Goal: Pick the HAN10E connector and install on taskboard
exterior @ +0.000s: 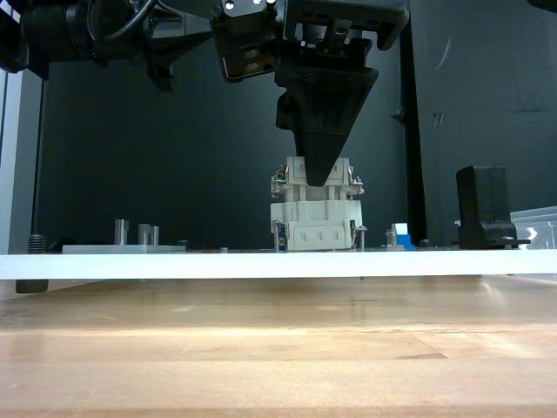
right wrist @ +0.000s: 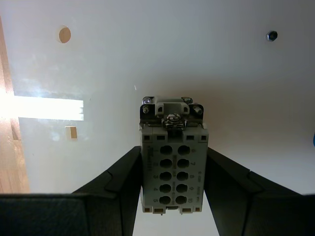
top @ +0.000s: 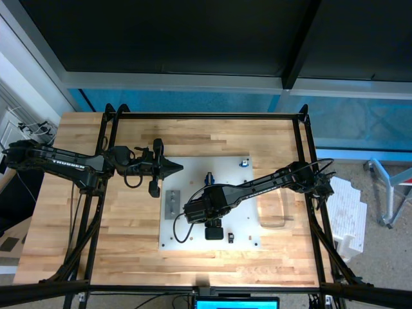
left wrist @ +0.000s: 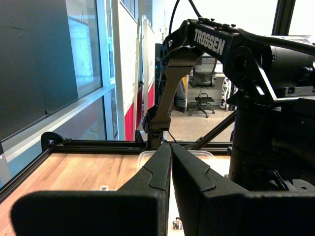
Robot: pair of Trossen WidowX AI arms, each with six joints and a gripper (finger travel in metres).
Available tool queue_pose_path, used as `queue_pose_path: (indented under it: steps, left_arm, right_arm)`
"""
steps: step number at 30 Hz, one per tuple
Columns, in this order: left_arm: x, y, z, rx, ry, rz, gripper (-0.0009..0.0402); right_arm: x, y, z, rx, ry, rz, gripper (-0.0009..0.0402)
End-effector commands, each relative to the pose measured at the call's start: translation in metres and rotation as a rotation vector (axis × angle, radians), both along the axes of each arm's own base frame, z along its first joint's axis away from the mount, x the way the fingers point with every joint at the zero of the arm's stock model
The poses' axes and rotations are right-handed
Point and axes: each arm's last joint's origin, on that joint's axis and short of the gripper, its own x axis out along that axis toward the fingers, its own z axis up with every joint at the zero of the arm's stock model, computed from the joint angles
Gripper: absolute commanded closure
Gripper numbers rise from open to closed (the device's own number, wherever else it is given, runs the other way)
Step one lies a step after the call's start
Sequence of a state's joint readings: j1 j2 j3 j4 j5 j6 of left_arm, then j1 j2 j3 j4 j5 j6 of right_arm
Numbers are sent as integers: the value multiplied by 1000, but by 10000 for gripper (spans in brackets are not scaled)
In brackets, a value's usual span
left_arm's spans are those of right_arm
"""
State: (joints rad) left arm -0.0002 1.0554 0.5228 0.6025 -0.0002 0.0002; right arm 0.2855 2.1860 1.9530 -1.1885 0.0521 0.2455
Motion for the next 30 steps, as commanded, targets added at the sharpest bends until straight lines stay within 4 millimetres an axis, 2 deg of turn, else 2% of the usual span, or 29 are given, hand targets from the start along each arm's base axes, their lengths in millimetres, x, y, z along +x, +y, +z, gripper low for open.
queue_pose_path:
  steps: [1, 13, 30]
  left_arm:
    - [0, 0, 0, 0, 0, 0, 392]
    - [0, 0, 0, 0, 0, 0, 392]
    - [0, 0, 0, 0, 0, 0, 392]
  right_arm:
    - [0, 0, 0, 0, -2, 0, 336]
    - [0, 0, -18, 3, -7, -7, 336]
    - [-1, 0, -24, 1, -2, -7, 336]
